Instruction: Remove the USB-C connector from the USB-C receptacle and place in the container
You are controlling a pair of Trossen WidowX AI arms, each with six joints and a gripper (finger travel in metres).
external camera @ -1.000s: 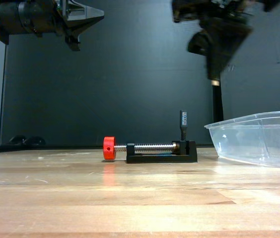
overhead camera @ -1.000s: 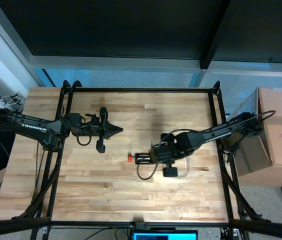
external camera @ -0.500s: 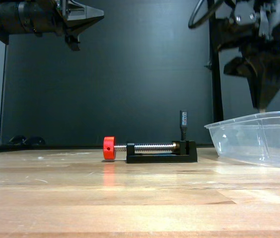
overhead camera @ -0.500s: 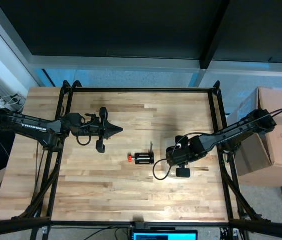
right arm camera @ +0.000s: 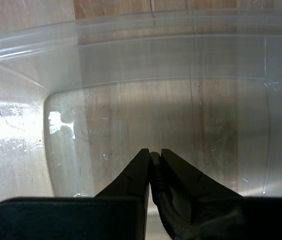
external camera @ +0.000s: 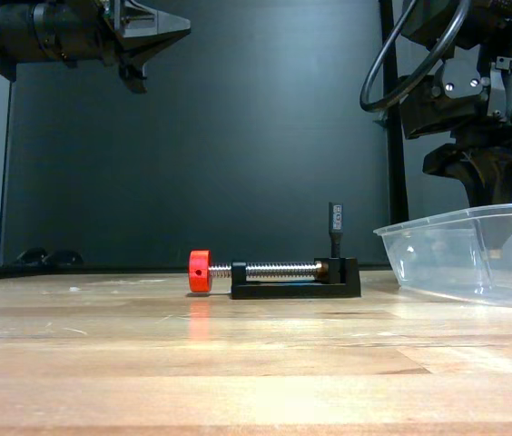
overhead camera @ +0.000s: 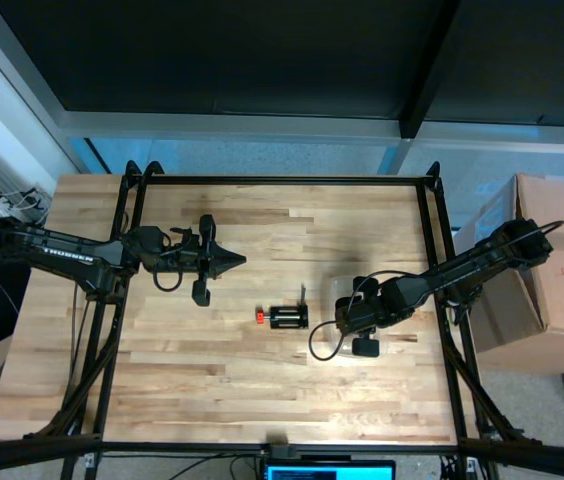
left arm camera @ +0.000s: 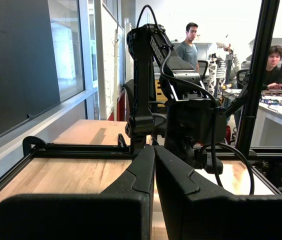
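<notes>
The USB-C connector (right arm camera: 155,161) shows as a thin dark sliver pinched between the 2 fingertips of the right gripper (right arm camera: 154,152). It is clear of its seat and below the rim of the container (right arm camera: 131,55). It looks light, small and rigid. What seems a dark cord runs back between the fingers and may tug it, so a grip on the short body suits. The USB-C receptacle (external camera: 335,221) stands upright in a clamp (external camera: 297,277), well apart from this gripper. The left gripper (left arm camera: 154,160) has its fingers pressed together on nothing and hovers high, farther off still.
</notes>
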